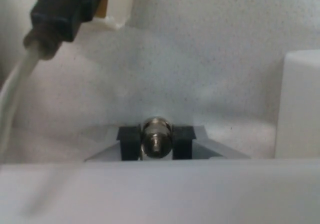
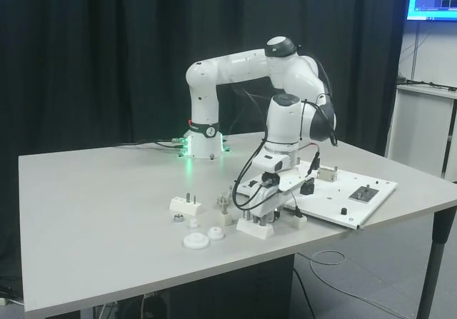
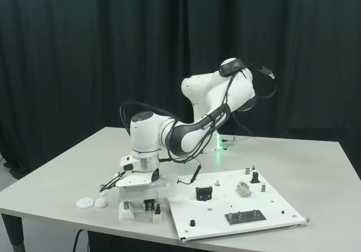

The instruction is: Pick BNC.

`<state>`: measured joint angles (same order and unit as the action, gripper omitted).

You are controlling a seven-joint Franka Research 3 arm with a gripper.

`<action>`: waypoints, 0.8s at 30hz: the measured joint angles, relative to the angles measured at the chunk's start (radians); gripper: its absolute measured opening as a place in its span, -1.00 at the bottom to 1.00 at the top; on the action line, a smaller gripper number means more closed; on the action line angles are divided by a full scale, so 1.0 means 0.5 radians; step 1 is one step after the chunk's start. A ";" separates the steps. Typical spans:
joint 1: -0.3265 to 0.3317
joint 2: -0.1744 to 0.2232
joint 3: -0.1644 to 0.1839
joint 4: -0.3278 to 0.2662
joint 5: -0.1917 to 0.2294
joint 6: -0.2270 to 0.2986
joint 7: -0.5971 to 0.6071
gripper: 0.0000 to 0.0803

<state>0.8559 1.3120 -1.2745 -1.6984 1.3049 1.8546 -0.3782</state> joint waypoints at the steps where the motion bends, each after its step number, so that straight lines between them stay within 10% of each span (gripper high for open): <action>1: 0.000 0.000 0.000 0.000 -0.001 0.000 -0.010 -0.66; 13: 0.010 -0.021 -0.020 0.005 -0.002 -0.023 -0.027 -0.68; 24: 0.049 -0.031 -0.172 0.026 -0.002 -0.175 -0.026 -0.68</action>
